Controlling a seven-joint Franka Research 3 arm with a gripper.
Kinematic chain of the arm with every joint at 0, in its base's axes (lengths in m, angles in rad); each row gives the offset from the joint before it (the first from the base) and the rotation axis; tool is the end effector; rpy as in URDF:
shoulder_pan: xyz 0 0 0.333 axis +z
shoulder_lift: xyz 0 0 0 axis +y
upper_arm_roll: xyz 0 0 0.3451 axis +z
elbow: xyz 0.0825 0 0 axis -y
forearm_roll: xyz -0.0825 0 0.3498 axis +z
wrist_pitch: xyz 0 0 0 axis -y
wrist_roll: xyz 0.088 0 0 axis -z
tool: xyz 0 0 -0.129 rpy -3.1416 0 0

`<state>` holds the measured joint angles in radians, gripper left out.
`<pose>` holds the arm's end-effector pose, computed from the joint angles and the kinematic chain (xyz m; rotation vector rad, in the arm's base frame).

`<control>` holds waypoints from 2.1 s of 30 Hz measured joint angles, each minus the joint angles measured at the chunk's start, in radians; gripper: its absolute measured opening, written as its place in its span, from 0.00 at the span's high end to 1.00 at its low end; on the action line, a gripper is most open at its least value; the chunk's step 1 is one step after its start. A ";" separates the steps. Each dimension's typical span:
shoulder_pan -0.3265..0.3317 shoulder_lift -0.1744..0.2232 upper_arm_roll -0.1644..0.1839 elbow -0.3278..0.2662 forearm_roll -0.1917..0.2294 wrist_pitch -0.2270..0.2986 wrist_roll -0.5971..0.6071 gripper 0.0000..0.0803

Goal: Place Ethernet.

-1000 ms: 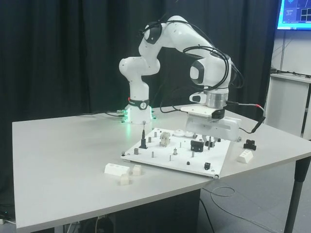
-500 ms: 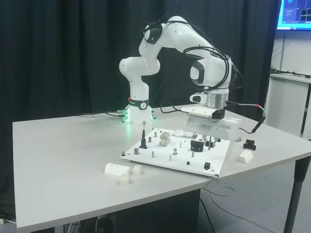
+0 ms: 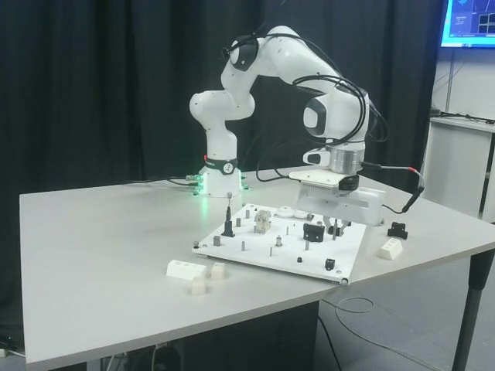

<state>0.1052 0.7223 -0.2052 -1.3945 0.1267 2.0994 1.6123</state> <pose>0.7175 -0.0312 0.3029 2.0287 -2.3722 0.0256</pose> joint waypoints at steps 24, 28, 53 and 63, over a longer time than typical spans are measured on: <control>0.029 -0.002 0.009 0.000 0.010 -0.031 0.002 0.90; 0.055 -0.007 0.009 0.000 0.025 -0.064 0.019 0.90; 0.284 -0.080 0.009 -0.089 0.030 -0.170 0.274 0.90; 0.381 -0.126 0.010 -0.173 0.030 -0.170 0.370 0.90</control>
<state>0.4861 0.5959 -0.1955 -1.5680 0.1567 1.9291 1.9825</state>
